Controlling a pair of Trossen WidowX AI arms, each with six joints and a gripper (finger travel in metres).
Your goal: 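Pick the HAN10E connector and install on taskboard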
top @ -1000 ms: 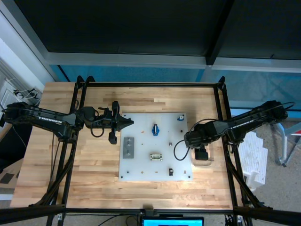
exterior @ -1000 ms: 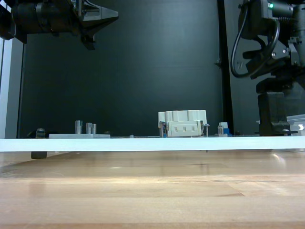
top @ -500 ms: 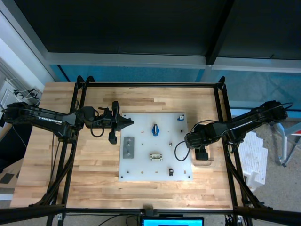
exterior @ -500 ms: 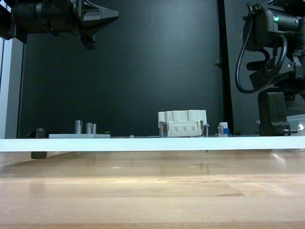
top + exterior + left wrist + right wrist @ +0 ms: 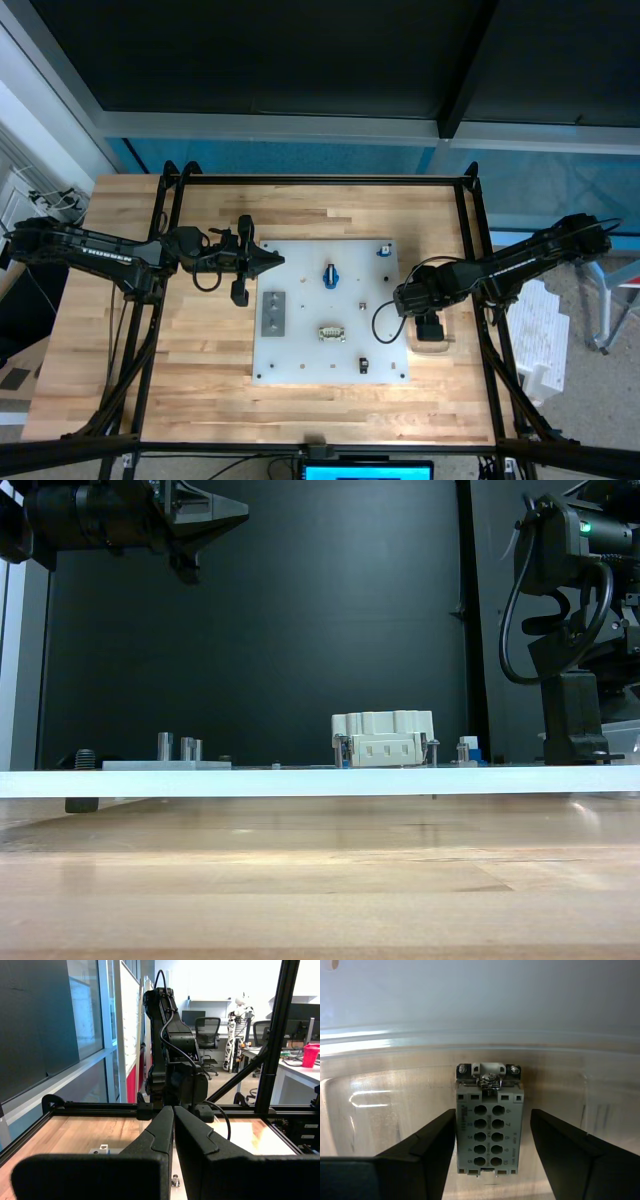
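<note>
HAN10E connector was located in clear tray, right of taskboard. Its long sides were straddled by the spread, empty right gripper. Left gripper was clenched and held well apart at far left.

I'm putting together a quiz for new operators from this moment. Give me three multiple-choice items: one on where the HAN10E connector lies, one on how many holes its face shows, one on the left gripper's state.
1. Where does the HAN10E connector lie?
A) held up in mid-air
B) in the clear tray, between the right gripper's open fingers
C) plugged onto a cable

2. How many holes does its face show?
A) six
B) eight
C) ten

3. The left gripper, high over the taskboard's far left corner, is:
A) shut and empty
B) wide open
C) shut on the connector

Answers: 1 B, the right wrist view shows it on the tray floor; 2 C, two columns of five; 3 A, its fingers meet with nothing between.
</note>
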